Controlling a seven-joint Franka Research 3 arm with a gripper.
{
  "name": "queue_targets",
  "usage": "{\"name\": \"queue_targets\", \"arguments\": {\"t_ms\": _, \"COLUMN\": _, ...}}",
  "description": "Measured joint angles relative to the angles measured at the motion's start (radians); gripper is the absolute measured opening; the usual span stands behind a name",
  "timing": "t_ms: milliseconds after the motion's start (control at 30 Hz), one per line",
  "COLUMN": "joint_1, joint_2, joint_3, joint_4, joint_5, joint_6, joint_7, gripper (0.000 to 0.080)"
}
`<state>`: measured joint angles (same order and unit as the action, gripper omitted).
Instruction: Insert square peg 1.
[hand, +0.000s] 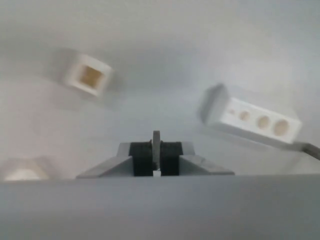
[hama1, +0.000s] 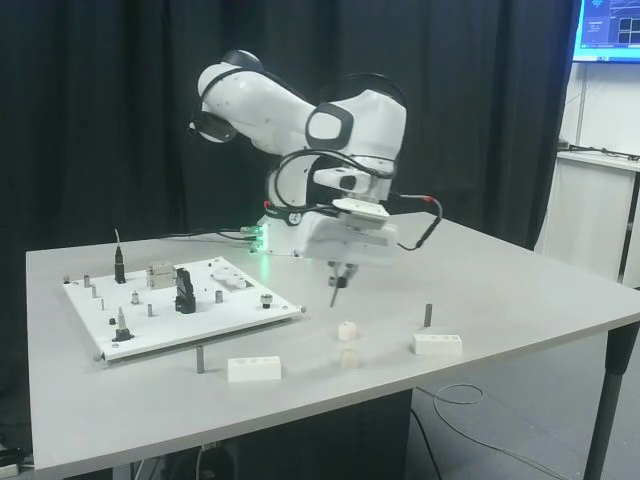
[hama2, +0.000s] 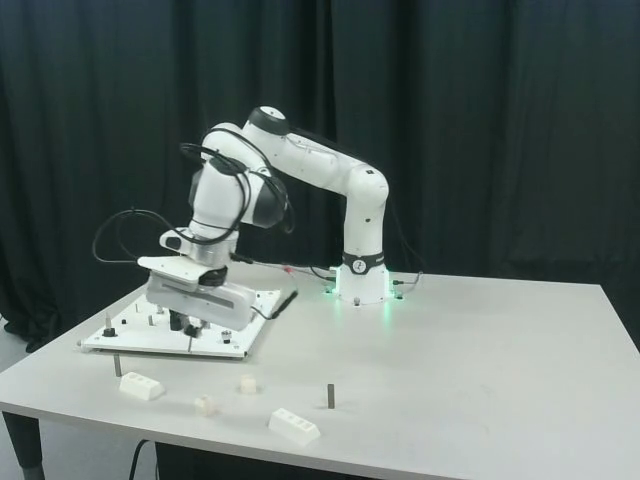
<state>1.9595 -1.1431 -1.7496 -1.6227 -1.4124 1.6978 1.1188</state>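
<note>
Your claw (hand: 156, 167) is clamped on the square peg (hand: 156, 145), hanging in the air above the grey worktop (hama1: 520, 290).

The peg is a thin grey bar pinched upright between the black finger pads (hand: 141, 157), its tip poking out past them; in the first room view you see it pointing down from the claw (hama1: 337, 285), clear of the surface. Below and just ahead of it sits a small white block with a square hole (hand: 88, 75), and to one side lies a longer white block with three round holes (hand: 252, 119). Further along your worktop, a second long white block (hama1: 254, 368) and a short dark upright peg (hama1: 428, 315) stand apart, and a white board (hama1: 240, 320) carries small fixtures. Behind the arm's base, where a green light glows (hama2: 332, 291), black curtains close off the room.
</note>
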Motion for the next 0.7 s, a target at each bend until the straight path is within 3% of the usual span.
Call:
{"name": "queue_targets", "arguments": {"t_ms": 500, "joint_1": -0.13, "joint_2": 0.0, "joint_3": 0.063, "joint_4": 0.006, "joint_5": 0.002, "joint_6": -0.121, "joint_7": -0.138, "gripper": 0.0028}}
{"name": "queue_targets", "arguments": {"t_ms": 700, "joint_1": -0.184, "joint_2": 0.0, "joint_3": 0.093, "joint_4": -0.003, "joint_5": 0.023, "joint_6": -0.165, "joint_7": -0.178, "gripper": 0.0028}}
